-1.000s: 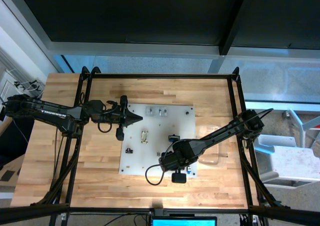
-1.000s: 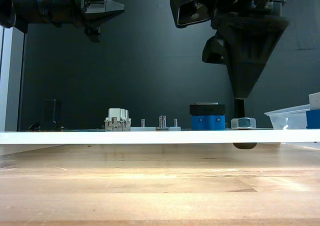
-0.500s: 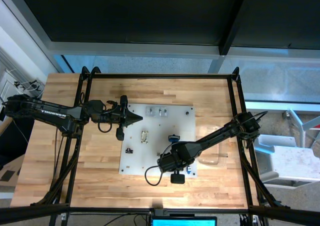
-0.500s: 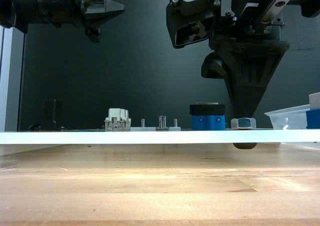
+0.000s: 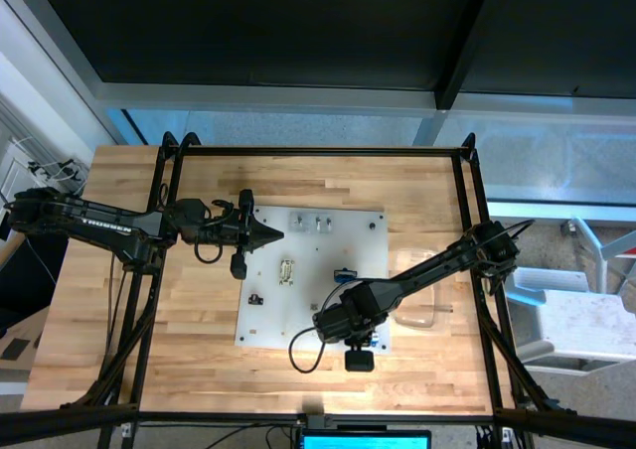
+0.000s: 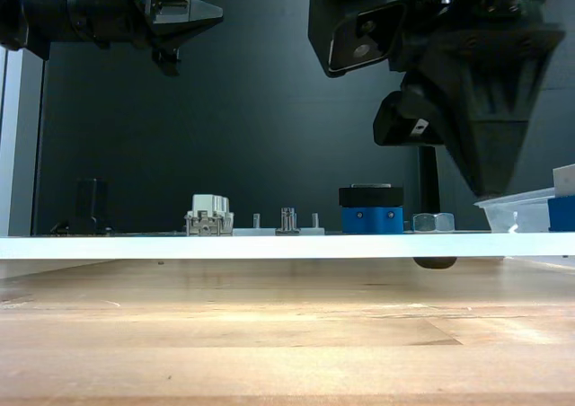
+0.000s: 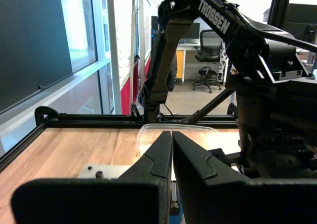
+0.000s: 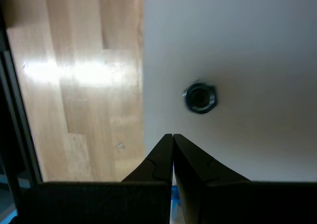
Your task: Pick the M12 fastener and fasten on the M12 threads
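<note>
High view: your left hand (image 5: 270, 234) over the board's (image 5: 268, 320) far left edge.
Low view: your right hand (image 6: 491, 189) just beside the nut (image 6: 434, 222), apart.
Left wrist view: fingers (image 7: 158, 154) together, empty.
Right wrist view: fingers (image 8: 161, 157) together, empty; nut flat on board, near right edge.

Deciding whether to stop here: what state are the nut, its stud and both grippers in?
M12 nut: on its stud, down at the white board, free of both grippers.
Stud: ribs hidden by the nut.
Right gripper: shut, empty, above the board beside the nut.
Left gripper: shut, empty, held high over the board's left side.
</note>
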Robot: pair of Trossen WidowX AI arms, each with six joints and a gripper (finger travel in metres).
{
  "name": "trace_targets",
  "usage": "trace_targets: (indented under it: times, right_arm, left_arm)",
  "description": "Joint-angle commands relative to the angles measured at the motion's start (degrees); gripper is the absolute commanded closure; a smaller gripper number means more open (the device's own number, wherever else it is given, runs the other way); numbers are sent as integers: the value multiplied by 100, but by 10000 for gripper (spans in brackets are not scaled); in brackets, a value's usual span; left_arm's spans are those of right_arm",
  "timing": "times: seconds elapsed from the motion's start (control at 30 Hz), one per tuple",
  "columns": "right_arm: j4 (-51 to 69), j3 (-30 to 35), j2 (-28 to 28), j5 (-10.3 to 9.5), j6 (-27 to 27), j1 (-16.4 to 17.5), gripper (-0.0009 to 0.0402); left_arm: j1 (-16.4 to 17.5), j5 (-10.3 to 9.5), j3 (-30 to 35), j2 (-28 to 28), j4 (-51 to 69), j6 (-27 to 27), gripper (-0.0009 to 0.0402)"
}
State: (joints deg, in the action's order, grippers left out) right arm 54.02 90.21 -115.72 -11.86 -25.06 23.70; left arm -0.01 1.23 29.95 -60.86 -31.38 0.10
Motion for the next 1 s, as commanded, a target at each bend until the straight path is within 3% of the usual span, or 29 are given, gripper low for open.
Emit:
trace_targets:
  times: [0.03,0.1,0.2,0.33,0.77,0.93,1.0]
  right_arm:
    - [9,2,70,79,-15,17,393]
    - [13,2,98,372,-28,17,393]
    - [13,2,109,981,-197,17,393]
    - [-22,-2,85,1394,-348,17,393]
    - [-352,-33,-109,1423,-428,17,393]
    - [-352,-42,-107,1130,-404,17,393]
    - [-343,-55,-107,870,-398,17,393]
  left_arm:
    - [0,2,0,0,2,0,393]
    - [2,2,0,0,2,0,393]
    - [2,2,0,0,2,0,393]
    - [0,2,0,0,0,0,393]
    - [2,2,0,0,2,0,393]
    - [0,2,0,0,2,0,393]
    - [2,2,0,0,2,0,393]
